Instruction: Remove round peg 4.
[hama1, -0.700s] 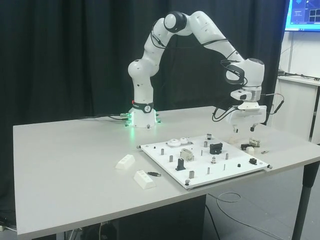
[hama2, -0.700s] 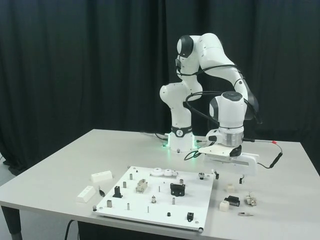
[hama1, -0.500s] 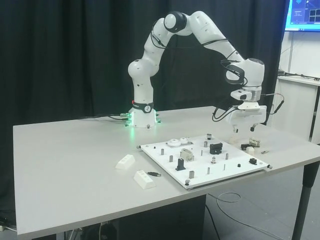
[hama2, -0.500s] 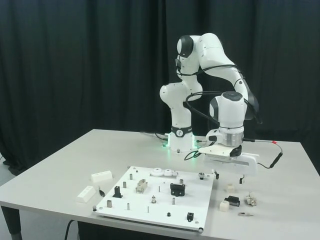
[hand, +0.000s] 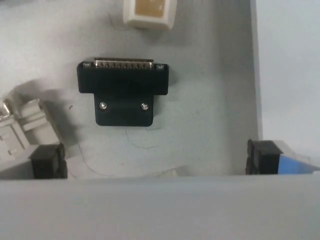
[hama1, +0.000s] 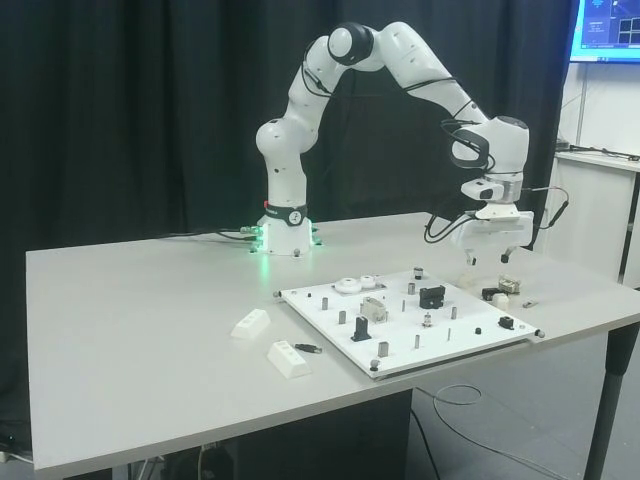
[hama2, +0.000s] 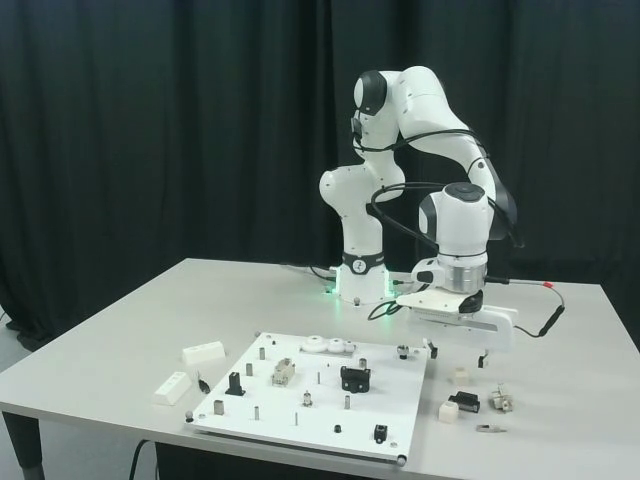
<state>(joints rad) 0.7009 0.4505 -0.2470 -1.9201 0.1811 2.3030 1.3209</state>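
We hover gripper (hama2: 455, 351) right of centre, jaws wide, empty, over black connector (hand: 123, 92) beside white board (hama1: 400, 318). Pegs stand on board, centre-low; can't tell which is peg 4. Step: approach. Next: swing back over board, descend.

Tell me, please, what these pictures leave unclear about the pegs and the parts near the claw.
- Round peg 4: pegs on the white board are too small in both room views to identify.
- Grey connector: cut off by the wrist picture's edge and a fingertip.
- White block: cut off by the edge.
- Black connector: fully visible under the open claw.
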